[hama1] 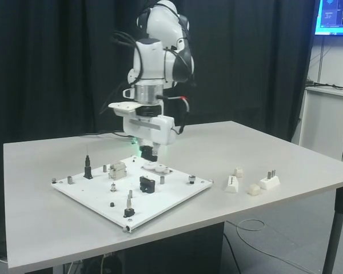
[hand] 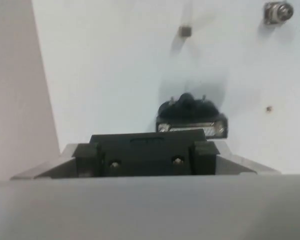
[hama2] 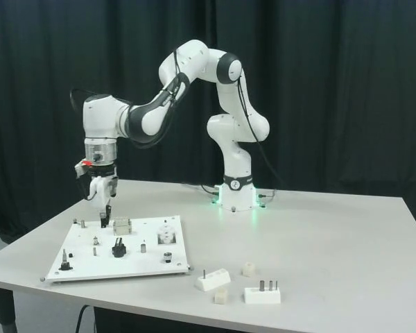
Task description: Insert D-SUB.
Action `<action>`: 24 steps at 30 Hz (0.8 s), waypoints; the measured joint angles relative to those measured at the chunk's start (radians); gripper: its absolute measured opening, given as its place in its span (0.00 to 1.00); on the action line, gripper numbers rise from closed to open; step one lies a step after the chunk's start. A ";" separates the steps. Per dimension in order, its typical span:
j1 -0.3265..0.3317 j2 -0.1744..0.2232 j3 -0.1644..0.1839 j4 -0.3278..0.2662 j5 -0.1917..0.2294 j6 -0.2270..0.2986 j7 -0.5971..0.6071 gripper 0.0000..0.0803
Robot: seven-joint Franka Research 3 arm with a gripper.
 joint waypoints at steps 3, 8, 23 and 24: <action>-0.020 0.014 -0.001 0.018 0.024 -0.015 -0.022 0.48; -0.047 0.039 -0.003 0.051 0.057 -0.037 -0.063 0.48; -0.075 0.105 -0.006 0.112 0.131 -0.118 -0.090 0.48; -0.075 0.106 -0.006 0.112 0.131 -0.123 -0.090 0.48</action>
